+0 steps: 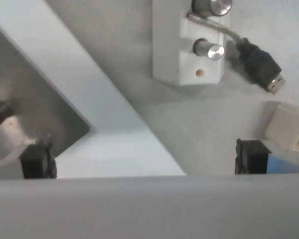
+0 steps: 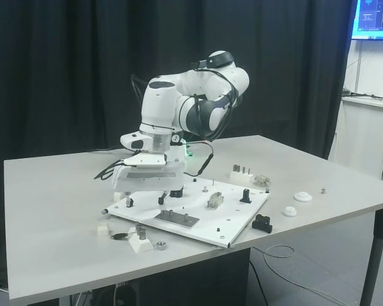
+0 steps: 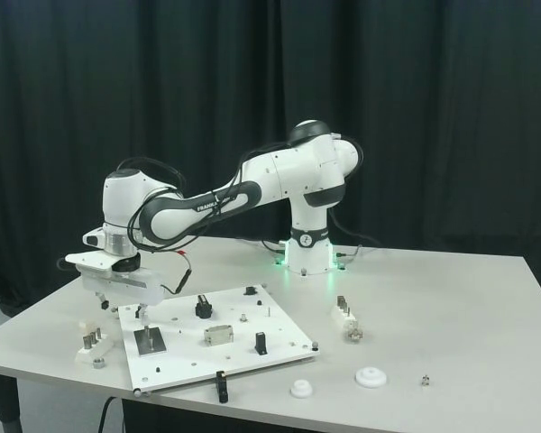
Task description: Insert small gear.
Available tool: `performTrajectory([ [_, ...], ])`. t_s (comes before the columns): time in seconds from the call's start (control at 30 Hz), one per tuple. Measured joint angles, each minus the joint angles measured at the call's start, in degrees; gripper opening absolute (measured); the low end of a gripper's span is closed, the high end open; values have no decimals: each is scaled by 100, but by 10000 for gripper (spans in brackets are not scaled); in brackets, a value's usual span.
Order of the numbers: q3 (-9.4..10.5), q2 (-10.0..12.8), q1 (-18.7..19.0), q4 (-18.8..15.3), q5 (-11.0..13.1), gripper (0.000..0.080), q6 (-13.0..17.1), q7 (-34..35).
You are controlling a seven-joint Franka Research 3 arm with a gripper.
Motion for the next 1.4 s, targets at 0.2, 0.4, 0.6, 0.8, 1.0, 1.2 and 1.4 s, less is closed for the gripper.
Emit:
performTrajectory([
  [0.2, 31, 1, -9, 4, 0, 800, 73, 0],
  [0.4, 205, 9, -81, 3, 0, 800, 167, 0],
  [0.6, 204, 0, -116, 13, -8, 800, 188, -90],
  [0.8, -60, -4, -31, 131, -97, 800, 96, -193],
  [1.0, -445, -5, 133, 233, -199, 800, -310, -133],
  [1.2, -609, -6, 234, 264, -271, 800, -553, 59],
  [1.4, -613, -5, 270, 264, -298, 800, -768, 145],
])
